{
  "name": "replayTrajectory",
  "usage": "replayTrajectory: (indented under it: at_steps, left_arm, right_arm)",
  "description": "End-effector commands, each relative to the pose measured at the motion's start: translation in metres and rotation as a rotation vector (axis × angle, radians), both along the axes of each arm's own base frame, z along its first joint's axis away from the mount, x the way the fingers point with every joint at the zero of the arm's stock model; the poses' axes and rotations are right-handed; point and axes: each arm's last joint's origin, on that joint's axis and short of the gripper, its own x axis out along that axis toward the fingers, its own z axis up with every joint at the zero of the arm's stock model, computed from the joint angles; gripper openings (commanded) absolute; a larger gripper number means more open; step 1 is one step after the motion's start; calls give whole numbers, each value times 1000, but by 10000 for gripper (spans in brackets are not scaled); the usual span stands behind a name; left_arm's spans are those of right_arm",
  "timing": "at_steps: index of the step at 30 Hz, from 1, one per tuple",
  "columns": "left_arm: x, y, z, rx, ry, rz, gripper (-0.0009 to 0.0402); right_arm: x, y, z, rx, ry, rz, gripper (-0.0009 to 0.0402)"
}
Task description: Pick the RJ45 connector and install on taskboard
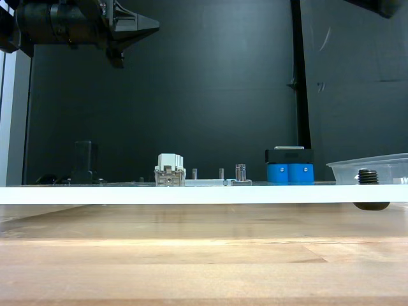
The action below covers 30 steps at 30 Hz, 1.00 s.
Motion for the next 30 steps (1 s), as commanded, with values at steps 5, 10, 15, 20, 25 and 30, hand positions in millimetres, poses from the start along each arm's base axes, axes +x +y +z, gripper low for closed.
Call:
replayTrajectory:
  at_steps: [5, 10, 15, 20, 25, 30]
  left_arm:
    - [0, 0, 0, 0, 0, 0, 0]
    - [0, 0, 0, 0, 0, 0, 0]
    - [0, 0, 0, 0, 0, 0, 0]
    - [0, 0, 0, 0, 0, 0, 0]
    - [0, 0, 0, 0, 0, 0, 0]
    - [0, 0, 0, 0, 0, 0, 0]
  right_arm:
    - [5, -35, 10, -11, -93, 0, 136]
    - [6, -66, 12, -21, -177, -38, 110]
    - [1, -93, 14, -62, -248, -50, 77]
    - [-3, -117, 16, -80, -360, -70, 31]
    - [-6, -139, 14, -69, -449, -58, 4]
    - [-5, -152, 18, -126, -521, -55, 1]
